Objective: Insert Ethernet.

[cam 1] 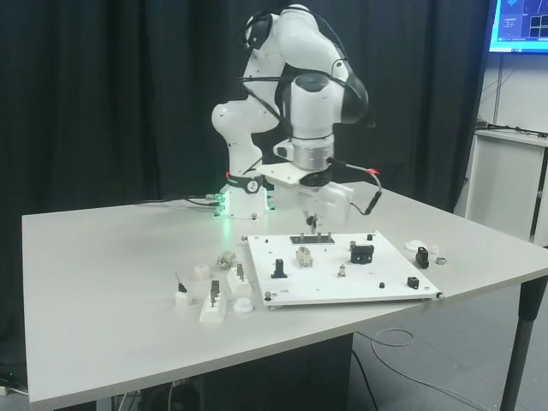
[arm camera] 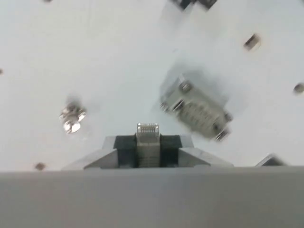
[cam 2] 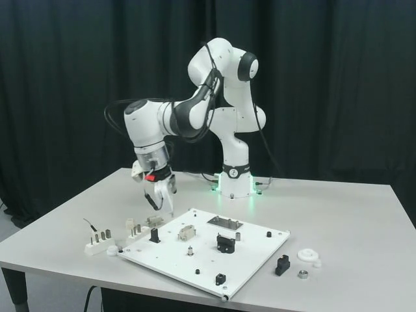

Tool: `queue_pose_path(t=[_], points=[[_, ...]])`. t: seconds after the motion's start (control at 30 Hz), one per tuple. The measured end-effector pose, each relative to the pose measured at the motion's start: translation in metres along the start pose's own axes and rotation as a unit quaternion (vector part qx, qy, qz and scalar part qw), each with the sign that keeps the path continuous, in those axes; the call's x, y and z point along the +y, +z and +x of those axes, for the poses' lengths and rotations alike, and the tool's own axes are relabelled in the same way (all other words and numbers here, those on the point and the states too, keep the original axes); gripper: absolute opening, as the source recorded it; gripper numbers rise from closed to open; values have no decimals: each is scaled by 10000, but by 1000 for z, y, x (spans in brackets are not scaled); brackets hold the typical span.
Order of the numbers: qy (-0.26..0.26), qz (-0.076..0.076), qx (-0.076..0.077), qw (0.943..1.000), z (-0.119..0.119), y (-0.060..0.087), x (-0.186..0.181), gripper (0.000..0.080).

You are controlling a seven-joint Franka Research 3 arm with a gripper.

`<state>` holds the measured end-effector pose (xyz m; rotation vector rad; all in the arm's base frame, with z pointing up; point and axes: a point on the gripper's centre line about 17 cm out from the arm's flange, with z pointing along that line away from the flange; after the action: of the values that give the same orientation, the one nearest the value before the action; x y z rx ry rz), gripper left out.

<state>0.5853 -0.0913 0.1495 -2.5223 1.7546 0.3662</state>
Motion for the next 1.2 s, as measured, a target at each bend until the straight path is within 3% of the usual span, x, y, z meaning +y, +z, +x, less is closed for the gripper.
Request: queue_pose_path(t=[0.53, 0.97, 1.2], points=[[949, 359, 256, 9945, -36, -1, -55, 97], [1434, 555, 323, 9876, -67, -6, -85, 97], [1441, 619, 342, 9870, -87, -11, -100, 97]])
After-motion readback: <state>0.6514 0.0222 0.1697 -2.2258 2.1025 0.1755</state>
